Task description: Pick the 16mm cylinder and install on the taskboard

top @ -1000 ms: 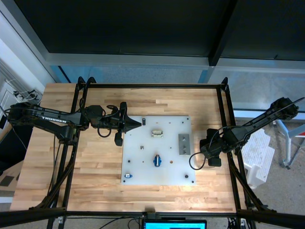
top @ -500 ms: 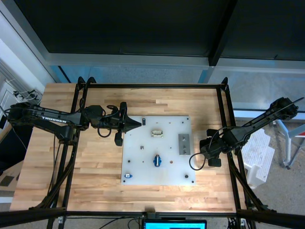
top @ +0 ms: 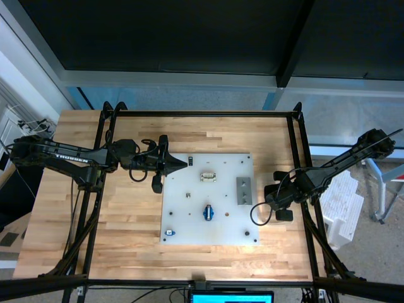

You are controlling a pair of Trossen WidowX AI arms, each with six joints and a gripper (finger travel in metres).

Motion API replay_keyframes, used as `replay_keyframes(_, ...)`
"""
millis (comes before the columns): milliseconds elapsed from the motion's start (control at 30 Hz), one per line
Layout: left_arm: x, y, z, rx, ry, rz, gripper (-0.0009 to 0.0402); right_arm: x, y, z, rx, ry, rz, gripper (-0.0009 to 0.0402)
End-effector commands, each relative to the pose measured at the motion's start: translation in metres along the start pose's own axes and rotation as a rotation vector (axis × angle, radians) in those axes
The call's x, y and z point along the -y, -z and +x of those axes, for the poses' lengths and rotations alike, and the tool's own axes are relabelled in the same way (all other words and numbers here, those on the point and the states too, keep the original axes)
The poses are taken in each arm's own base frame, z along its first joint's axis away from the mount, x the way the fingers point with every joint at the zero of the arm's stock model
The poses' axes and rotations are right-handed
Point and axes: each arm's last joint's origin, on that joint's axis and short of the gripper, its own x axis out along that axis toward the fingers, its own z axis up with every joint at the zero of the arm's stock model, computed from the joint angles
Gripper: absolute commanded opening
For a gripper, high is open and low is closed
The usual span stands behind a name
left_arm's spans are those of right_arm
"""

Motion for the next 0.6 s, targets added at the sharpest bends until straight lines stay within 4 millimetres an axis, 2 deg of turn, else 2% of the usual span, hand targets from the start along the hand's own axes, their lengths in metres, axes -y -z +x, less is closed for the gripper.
replay_keyframes(33, 0.000, 0.000, 0.000, 0.000, 0.000, 0.000, 0.0000, -0.001, -0.003, -0.005, 0.008, -0.002, 0.000, 0.0013)
replay_keyframes(600, 0.000, 0.000, 0.000, 0.000, 0.000, 0.000, 0.0000, 0.000, -0.024, -0.075, 0.024, -0.008, 0.010, 0.0018)
